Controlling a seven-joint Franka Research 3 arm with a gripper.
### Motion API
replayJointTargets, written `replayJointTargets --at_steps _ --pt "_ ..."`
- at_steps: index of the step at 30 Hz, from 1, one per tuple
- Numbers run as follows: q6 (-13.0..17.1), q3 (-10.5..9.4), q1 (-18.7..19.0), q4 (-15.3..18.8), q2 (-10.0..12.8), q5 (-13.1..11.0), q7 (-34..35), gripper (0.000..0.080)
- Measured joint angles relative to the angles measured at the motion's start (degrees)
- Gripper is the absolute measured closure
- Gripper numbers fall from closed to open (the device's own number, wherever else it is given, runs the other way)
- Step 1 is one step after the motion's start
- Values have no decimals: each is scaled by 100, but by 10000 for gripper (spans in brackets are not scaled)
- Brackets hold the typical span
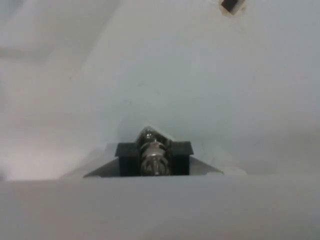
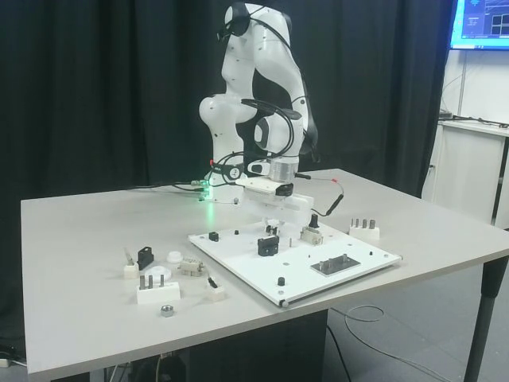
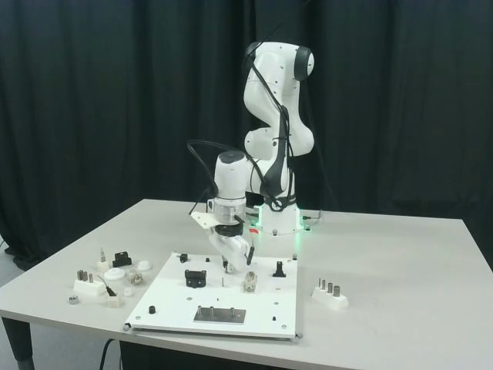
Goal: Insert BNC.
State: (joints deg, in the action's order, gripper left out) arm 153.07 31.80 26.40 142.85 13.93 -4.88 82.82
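Now the arm [image 3: 266, 123] hangs low over the white board [image 2: 294, 263] on the grey table [image 2: 87, 239], claw [image 3: 229, 264] clenched on the BNC plug [image 1: 152, 155]. Transport/align step, imo; next needs plug squared w/ its socket, then straight push down.

Black curtain [image 3: 115, 92] behind grey table [image 3: 400, 254]
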Motion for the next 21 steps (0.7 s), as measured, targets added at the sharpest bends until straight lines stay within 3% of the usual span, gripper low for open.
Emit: replayJointTargets --at_steps 12,13,17,18,21 --pt "110 -58 -58 -6 -27 -26 -73 682" --pt "113 -63 -58 -14 -38 -26 -102 470" --pt "113 -72 -56 -53 -112 -26 -195 470" --pt "113 -72 -56 -59 -137 -26 -212 137" --pt "98 -69 -58 -65 -227 -26 -289 137"
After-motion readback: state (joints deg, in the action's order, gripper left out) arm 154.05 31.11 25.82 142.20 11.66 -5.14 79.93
